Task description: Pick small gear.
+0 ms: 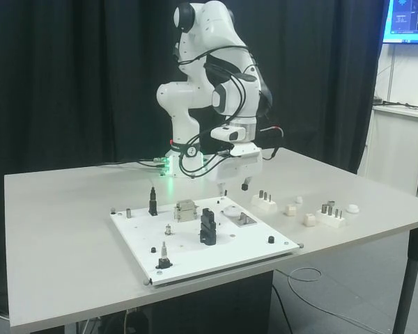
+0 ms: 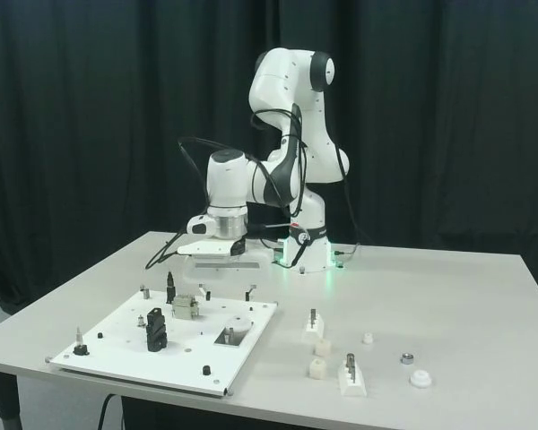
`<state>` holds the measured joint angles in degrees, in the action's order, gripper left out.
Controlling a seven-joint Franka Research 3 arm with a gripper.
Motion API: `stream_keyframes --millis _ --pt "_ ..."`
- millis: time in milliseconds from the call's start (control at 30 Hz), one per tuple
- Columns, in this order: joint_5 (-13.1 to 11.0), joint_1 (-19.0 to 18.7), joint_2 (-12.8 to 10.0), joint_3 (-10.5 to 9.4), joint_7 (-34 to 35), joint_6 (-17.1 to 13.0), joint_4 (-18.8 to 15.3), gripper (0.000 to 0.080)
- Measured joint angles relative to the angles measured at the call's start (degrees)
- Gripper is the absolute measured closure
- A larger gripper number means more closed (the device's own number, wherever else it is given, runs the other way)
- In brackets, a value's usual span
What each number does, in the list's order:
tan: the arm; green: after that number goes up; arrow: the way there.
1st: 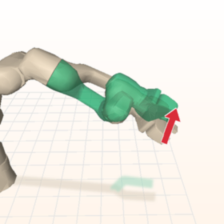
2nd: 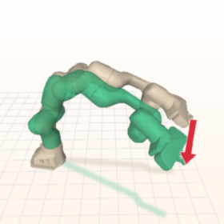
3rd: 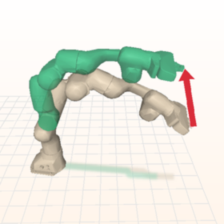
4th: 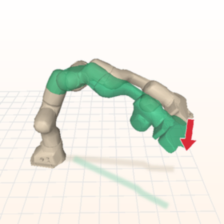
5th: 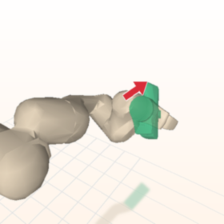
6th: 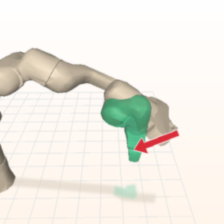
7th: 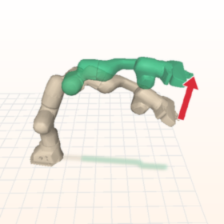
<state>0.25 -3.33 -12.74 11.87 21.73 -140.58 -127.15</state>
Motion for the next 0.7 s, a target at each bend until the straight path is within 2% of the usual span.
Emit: stream_keyframes --millis 700 --pt "-1.1 -0.88 0.64 -0.1 1.6 0.7 0.74 0.0003"
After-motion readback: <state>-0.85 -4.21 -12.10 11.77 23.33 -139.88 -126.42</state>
